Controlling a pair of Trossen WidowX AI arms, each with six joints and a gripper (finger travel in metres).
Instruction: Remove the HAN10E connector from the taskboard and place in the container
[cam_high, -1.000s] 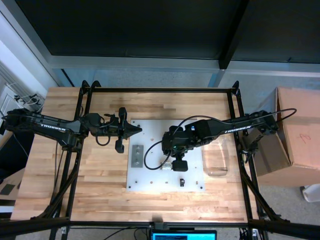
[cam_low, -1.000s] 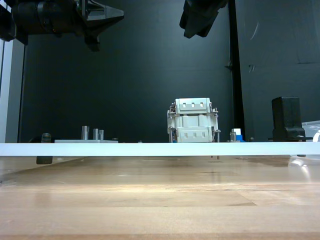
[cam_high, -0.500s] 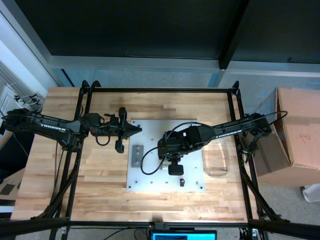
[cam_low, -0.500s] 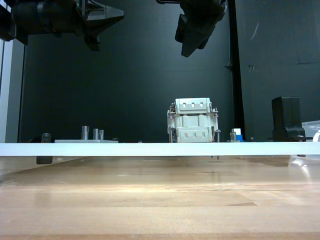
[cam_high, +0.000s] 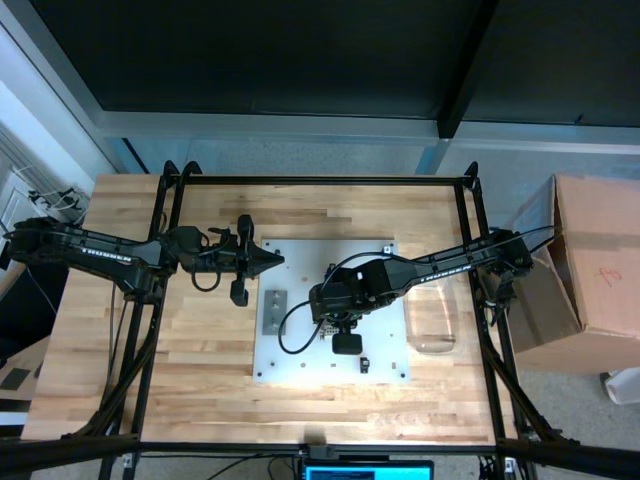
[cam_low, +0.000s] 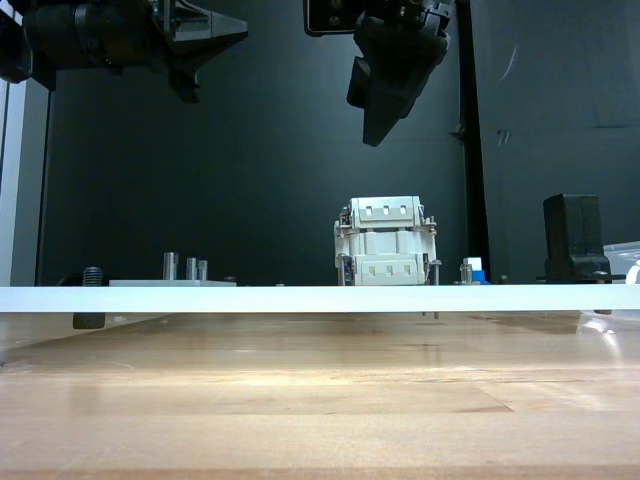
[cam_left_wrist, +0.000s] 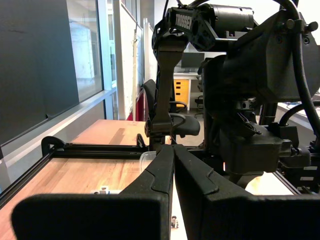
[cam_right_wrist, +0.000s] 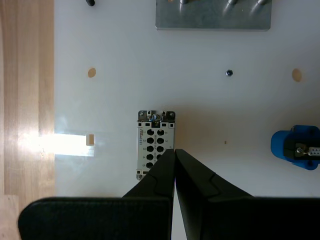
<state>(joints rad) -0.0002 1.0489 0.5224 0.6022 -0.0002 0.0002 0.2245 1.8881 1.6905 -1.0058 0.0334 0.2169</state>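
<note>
The grey-white HAN10E connector (cam_low: 385, 243) stands upright in its seat on the white taskboard (cam_high: 300, 360). In the right wrist view its pin face (cam_right_wrist: 156, 145) shows straight below the fingers. My right gripper (cam_low: 371, 138) hangs shut above the connector, pointing down, well clear of its top. From above, the right gripper (cam_high: 336, 324) covers most of the connector. My left gripper (cam_high: 275, 258) is shut and holds nothing, hovering high over the board's far left edge, its fingers (cam_left_wrist: 165, 165) pressed together.
A clear plastic container (cam_high: 435, 315) sits just right of the board. On the board are a grey metal block with pegs (cam_high: 273, 310), a blue connector (cam_right_wrist: 297, 147) and a black part (cam_low: 573, 237). A cardboard box (cam_high: 590, 270) stands off the table's right side.
The right gripper has moved left and down, to above the connector. The connector and the left arm have not moved.
</note>
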